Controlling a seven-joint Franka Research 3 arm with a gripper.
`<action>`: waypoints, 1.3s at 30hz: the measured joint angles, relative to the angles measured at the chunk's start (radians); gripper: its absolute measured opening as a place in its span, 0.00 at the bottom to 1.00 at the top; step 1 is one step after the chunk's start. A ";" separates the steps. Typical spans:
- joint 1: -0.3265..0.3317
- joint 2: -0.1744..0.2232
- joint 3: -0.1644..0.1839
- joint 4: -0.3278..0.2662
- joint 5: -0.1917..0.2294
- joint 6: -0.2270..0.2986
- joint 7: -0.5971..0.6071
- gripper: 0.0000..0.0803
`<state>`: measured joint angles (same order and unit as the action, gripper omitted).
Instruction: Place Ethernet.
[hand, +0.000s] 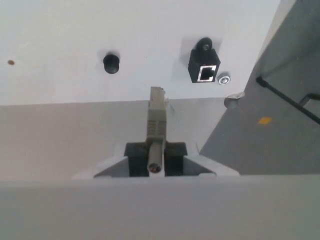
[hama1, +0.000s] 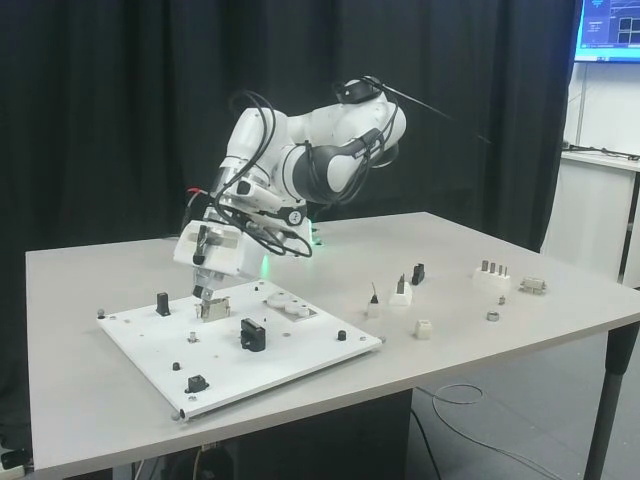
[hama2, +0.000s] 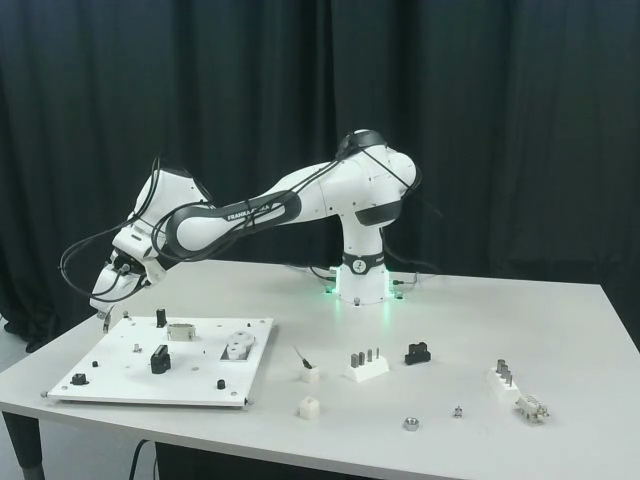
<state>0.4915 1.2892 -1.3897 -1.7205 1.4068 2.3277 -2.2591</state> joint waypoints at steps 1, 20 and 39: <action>0.000 0.000 0.000 0.000 0.000 0.000 0.001 0.08; 0.003 -0.001 -0.001 0.000 0.010 -0.001 0.022 0.08; 0.034 -0.011 -0.025 0.000 0.043 -0.064 0.154 0.08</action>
<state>0.5259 1.2785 -1.4150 -1.7207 1.4502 2.2634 -2.1054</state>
